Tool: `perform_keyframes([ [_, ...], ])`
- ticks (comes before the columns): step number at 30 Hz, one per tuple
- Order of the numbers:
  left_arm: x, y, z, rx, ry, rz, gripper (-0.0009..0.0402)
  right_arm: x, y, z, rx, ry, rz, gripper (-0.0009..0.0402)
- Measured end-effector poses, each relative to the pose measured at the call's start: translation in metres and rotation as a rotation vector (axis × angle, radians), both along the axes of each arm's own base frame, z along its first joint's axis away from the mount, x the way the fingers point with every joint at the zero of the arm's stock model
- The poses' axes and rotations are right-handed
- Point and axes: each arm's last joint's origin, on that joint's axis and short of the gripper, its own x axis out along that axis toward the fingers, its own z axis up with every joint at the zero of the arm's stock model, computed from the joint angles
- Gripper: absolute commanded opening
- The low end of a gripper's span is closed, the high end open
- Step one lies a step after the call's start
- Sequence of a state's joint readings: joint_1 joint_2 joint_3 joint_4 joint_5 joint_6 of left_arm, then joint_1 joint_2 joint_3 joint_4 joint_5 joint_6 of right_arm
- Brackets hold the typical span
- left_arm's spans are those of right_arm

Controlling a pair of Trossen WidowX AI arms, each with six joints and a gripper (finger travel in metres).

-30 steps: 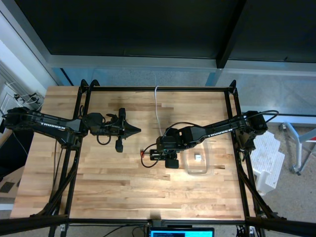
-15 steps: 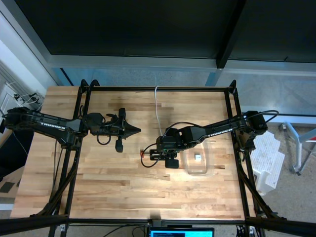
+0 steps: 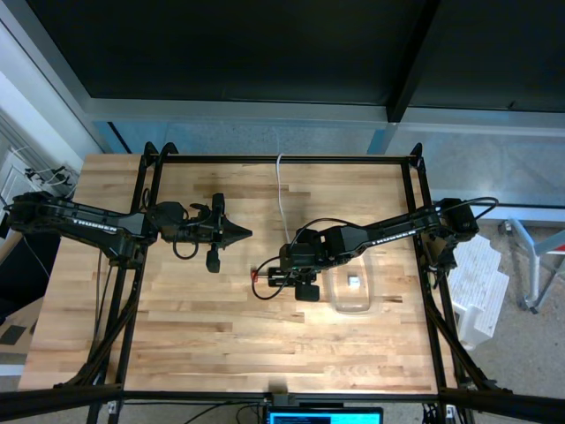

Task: Remove the power plug from the receptacle and place in the container

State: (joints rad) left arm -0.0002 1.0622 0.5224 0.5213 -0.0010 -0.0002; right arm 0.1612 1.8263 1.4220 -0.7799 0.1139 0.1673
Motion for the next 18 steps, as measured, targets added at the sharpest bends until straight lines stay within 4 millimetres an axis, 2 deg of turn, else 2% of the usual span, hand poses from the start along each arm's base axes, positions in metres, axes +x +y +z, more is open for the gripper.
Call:
perform_keyframes([
  [18, 0.0, 0.0, 0.0, 0.0, 0.0, 0.0, 0.0, 0.0, 0.0, 0.012, 0.002, 0.01, 0.001, 0.0],
])
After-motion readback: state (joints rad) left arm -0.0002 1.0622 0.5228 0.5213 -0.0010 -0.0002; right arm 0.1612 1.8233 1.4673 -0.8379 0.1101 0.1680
